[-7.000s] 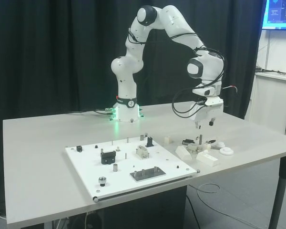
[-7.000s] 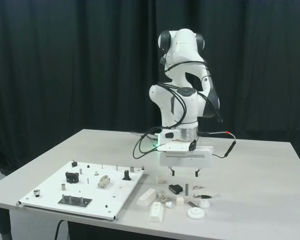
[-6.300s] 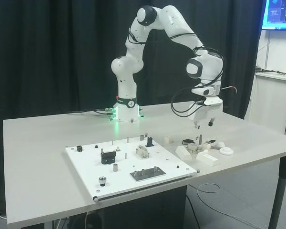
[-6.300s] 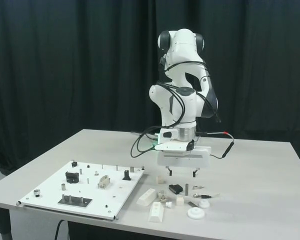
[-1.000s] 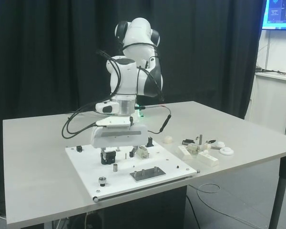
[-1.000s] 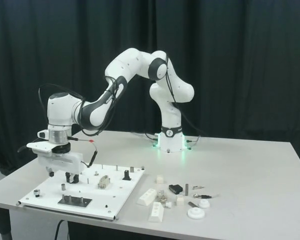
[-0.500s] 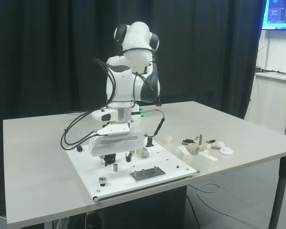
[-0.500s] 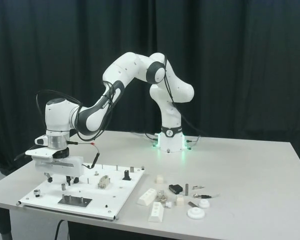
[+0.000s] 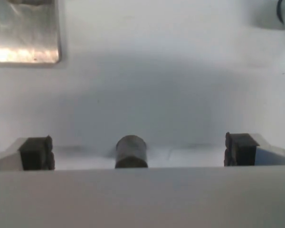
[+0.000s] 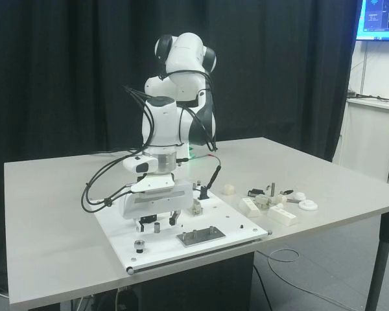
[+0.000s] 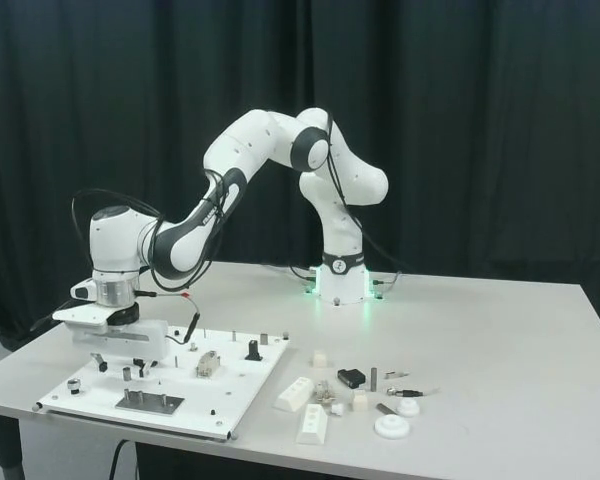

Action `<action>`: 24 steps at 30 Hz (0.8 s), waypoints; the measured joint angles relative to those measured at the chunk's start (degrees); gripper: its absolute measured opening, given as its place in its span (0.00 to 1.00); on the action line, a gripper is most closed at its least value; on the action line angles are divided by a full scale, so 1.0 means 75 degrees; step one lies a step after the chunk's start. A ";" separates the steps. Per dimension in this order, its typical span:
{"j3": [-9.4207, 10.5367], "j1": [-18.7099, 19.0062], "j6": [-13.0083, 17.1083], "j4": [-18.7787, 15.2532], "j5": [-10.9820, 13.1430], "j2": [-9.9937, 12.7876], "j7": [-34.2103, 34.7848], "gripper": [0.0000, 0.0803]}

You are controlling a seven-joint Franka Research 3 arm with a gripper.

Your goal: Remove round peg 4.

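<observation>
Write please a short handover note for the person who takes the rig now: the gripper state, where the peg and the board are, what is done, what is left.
Gripper: open, low over the white board, nothing held.
Round peg: upright on the board, between the two fingertips. Both are apart from it, the peg nearer one side than the other.
Grey metal plate: on the board beside the gripper, toward the table's front edge.
Loose white and black parts: on the table beside the board.
Done: gripper brought over the peg.
Left: likely centre, close on the peg, lift it out, set it down off the board.

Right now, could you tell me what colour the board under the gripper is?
White; the flat square board shows best in the first room view.
</observation>
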 joint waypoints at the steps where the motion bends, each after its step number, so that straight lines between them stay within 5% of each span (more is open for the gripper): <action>1: 0.0000 -0.0002 0.0000 -0.0003 0.0000 0.0013 -0.0008 1.00; 16: -0.0034 -0.0007 -0.0005 -0.0004 0.0000 0.0093 -0.0264 1.00; 17: -0.0039 -0.0007 -0.0009 -0.0004 0.0000 0.0093 -0.0275 0.85; 24: -0.0085 -0.0003 -0.0074 -0.0004 0.0000 0.0092 -0.0296 0.85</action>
